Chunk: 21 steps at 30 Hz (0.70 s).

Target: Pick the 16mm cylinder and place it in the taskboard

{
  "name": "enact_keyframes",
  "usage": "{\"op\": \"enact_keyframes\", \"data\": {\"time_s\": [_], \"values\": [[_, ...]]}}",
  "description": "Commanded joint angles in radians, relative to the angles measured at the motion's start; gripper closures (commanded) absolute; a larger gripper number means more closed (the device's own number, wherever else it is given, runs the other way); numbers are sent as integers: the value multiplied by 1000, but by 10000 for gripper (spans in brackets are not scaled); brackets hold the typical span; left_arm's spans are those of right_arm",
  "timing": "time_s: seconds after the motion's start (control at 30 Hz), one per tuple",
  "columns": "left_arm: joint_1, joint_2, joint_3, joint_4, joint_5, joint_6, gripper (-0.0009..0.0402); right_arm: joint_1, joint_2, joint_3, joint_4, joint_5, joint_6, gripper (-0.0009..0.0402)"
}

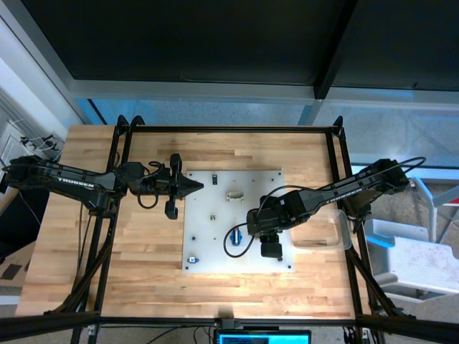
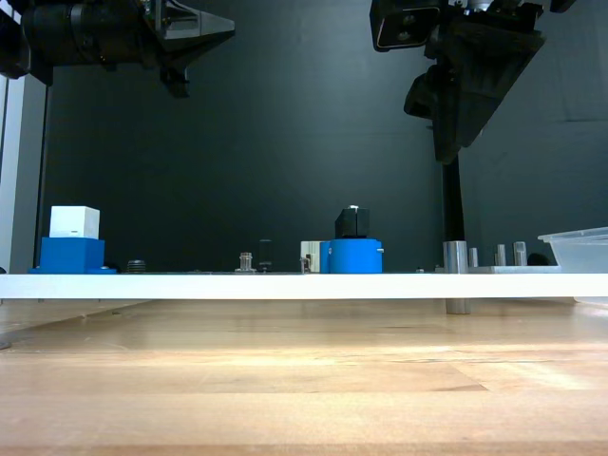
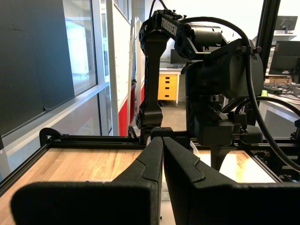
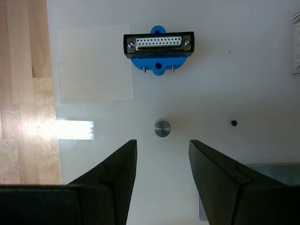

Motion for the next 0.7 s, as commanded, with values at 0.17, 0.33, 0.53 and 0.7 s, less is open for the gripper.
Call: {"op": "enact_keyframes", "data": {"time_s": [0.17,0.33,0.53,0.7], "values": [[0,0,0,0,0,0,393,0,0,0,1,0,0,240],[0,0,0,0,0,0,393,0,0,0,6,0,0,240],[0,0,0,0,0,0,393,0,0,0,21,0,0,240],[0,0,0,0,0,0,393,0,0,0,23,0,0,240]]}}
